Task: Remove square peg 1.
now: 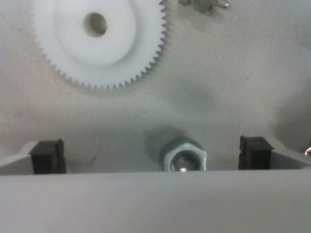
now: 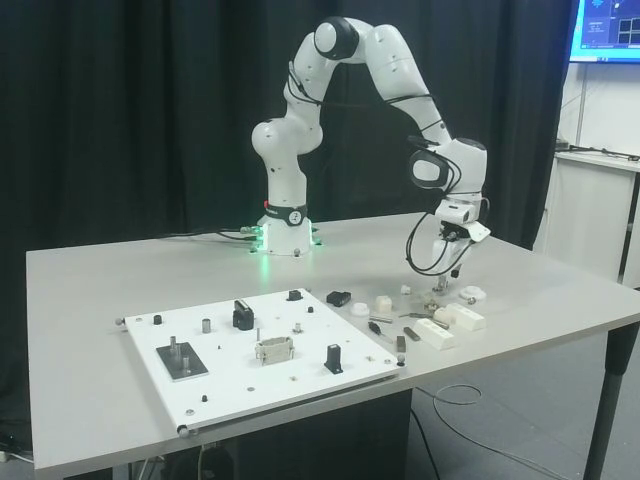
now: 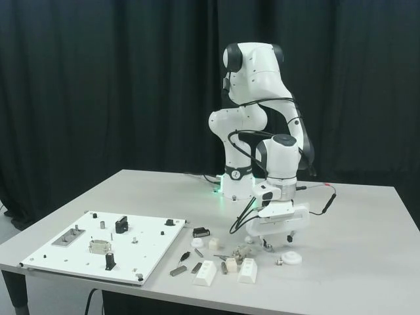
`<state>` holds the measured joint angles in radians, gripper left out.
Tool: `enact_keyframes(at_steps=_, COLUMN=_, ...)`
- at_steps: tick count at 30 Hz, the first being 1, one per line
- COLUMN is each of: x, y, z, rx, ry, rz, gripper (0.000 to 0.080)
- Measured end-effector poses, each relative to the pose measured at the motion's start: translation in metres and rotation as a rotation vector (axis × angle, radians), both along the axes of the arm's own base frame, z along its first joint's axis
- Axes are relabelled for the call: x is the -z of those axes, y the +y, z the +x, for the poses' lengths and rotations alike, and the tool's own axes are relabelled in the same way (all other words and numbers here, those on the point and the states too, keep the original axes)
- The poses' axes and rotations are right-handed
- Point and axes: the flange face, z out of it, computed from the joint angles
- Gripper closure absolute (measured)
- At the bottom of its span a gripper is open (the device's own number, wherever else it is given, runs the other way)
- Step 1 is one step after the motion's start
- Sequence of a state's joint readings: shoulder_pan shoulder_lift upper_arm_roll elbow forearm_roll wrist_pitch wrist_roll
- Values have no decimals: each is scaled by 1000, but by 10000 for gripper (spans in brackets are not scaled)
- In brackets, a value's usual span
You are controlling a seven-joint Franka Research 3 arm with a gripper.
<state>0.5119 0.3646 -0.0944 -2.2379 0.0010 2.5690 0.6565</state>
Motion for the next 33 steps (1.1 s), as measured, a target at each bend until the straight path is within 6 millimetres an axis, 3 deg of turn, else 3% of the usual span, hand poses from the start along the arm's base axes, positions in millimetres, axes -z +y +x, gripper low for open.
enact_keyframes(at_steps=33, x=-12, y=-5, z=11, rx=17, ry=-8, rz=4, gripper=3)
